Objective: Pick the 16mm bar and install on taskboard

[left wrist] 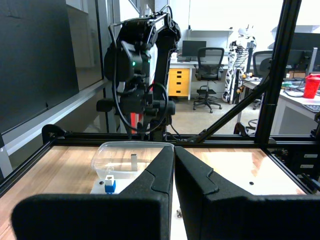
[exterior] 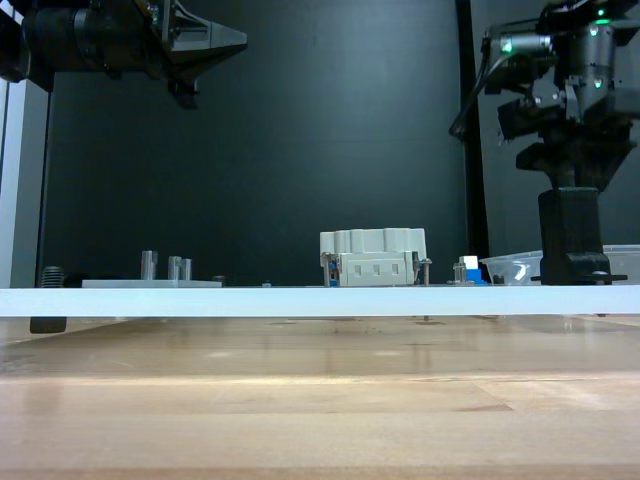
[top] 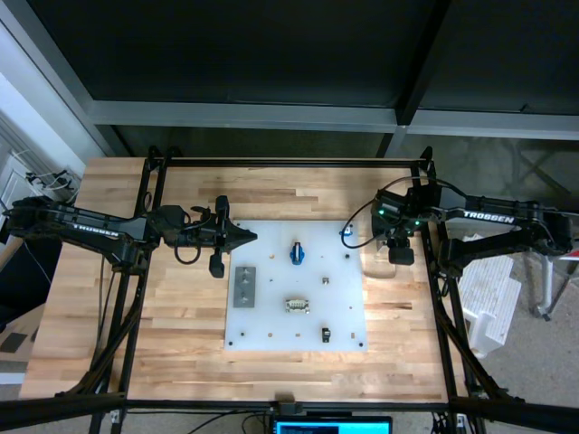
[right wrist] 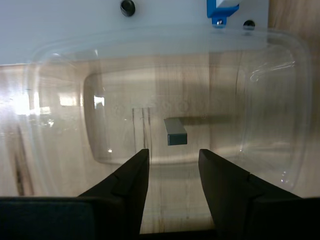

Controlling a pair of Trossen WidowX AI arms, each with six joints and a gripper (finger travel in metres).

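Grippers, mine: two. My left gripper, fingers pressed together, raised over the far left edge of the board. My right gripper, fingers apart, pointing down over the tray.
One taskboard. On it:
- one grey metal block
- one blue knob
- one pale connector
- one small black fitting

One clear plastic tray. In it:
- one grey bar

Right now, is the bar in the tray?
In: it sits in the tray below the open right gripper; left gripper, shut, hangs above the taskboard corner.
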